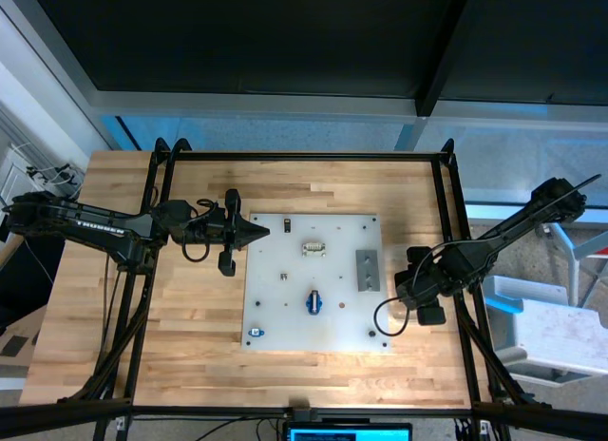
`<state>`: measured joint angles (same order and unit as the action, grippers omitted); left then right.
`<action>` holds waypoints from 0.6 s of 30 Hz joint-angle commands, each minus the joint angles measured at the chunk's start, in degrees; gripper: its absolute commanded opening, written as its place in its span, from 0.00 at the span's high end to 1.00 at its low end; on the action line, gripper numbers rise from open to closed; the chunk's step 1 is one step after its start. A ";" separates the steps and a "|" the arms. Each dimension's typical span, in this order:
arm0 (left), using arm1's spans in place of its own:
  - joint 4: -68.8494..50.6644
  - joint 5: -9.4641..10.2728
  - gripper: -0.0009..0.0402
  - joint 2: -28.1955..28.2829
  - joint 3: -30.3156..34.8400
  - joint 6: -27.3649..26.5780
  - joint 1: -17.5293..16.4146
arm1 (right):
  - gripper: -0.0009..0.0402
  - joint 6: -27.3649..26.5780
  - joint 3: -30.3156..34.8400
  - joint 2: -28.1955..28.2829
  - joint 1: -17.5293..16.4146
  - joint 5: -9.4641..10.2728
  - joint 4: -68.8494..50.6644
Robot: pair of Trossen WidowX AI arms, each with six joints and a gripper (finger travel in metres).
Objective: Pick the 16mm cylinder and place it in the taskboard
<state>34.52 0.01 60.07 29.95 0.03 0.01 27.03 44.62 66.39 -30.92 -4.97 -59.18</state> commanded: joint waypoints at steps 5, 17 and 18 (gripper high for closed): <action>0.00 -0.02 0.98 0.02 0.00 0.00 0.00 | 0.49 1.07 -1.62 0.04 -0.28 0.02 1.53; 0.00 -0.02 0.98 0.02 0.00 0.02 0.00 | 0.49 2.71 -3.28 0.85 -1.01 0.00 4.66; 0.00 -0.02 0.98 0.02 0.00 0.02 0.00 | 0.49 2.84 -3.56 0.85 -1.03 0.00 4.79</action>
<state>34.50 0.01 60.07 29.93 0.03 0.01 29.71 41.39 67.24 -31.88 -4.97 -54.59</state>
